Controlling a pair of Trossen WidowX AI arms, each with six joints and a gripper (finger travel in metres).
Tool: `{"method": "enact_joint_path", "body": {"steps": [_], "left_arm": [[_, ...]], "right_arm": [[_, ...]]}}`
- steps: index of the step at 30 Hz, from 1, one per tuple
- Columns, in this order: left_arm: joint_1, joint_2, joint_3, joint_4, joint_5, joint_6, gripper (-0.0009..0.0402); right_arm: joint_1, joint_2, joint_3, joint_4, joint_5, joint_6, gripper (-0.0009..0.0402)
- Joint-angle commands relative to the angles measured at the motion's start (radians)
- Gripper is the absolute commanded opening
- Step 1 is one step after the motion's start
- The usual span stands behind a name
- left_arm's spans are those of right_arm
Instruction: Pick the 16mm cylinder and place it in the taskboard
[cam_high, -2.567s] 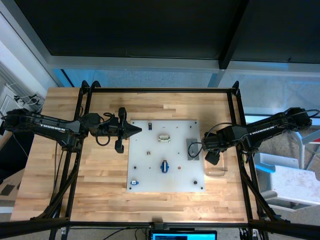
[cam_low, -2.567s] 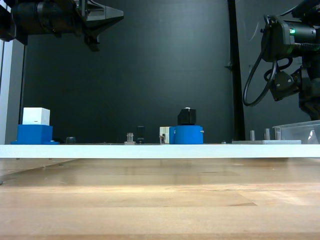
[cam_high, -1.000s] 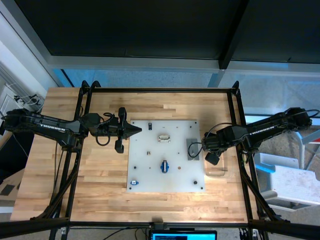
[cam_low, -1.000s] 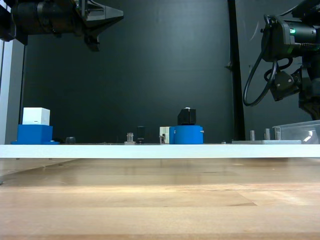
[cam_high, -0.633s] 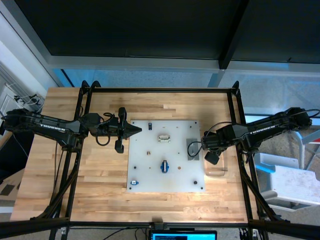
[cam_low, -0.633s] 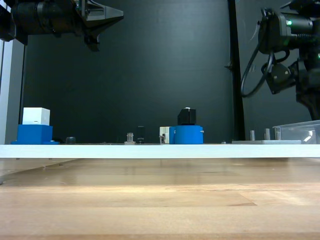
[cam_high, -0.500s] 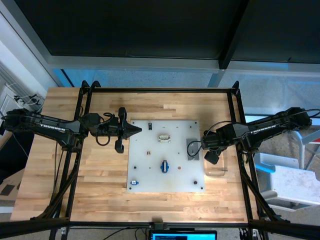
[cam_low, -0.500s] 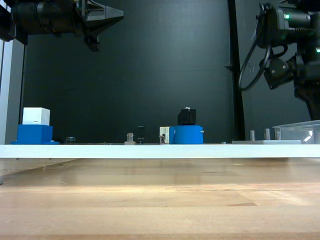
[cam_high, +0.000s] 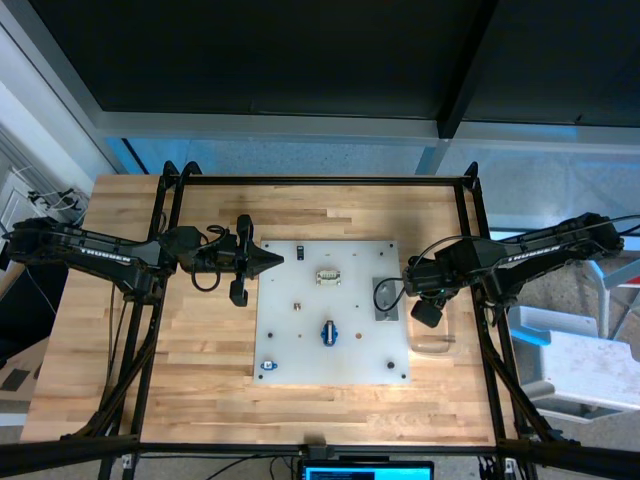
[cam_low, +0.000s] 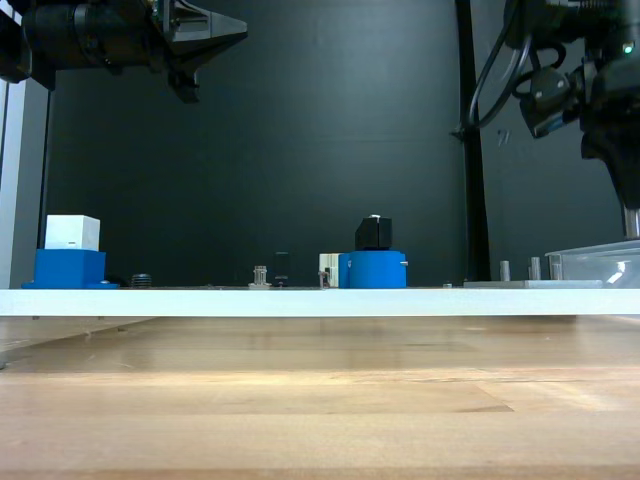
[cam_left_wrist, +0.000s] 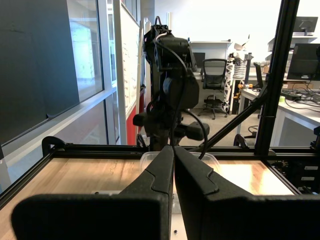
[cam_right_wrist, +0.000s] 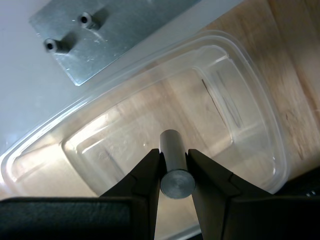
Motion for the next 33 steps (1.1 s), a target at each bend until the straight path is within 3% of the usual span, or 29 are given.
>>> {"method": "enact_joint_path", "body": {"steps": [1, 19, 27, 33], "left_arm": [[0.000, 0.000, 0.000, 0.000, 0.000, 0.000, 0.0000], [0.000, 0.000, 0.000, 0.000, 0.000, 0.000, 0.0000], [0.000, 0.000, 0.000, 0.000, 0.000, 0.000, 0.0000], [0.000, 0.000, 0.000, 0.000, 0.000, 0.000, 0.0000]], "right_arm": [[0.004, 0.000, 0.038, -0.038, 0.002, 0.000, 0.0039], [0.021, 0.000, 0.073, -0.056, 0.002, -0.001, 0.0039], [0.026, 0.004, 0.073, -0.025, 0.002, -0.043, 0.0039], [0.032, 0.058, 0.108, -0.017, 0.002, -0.050, 0.0039]]}}
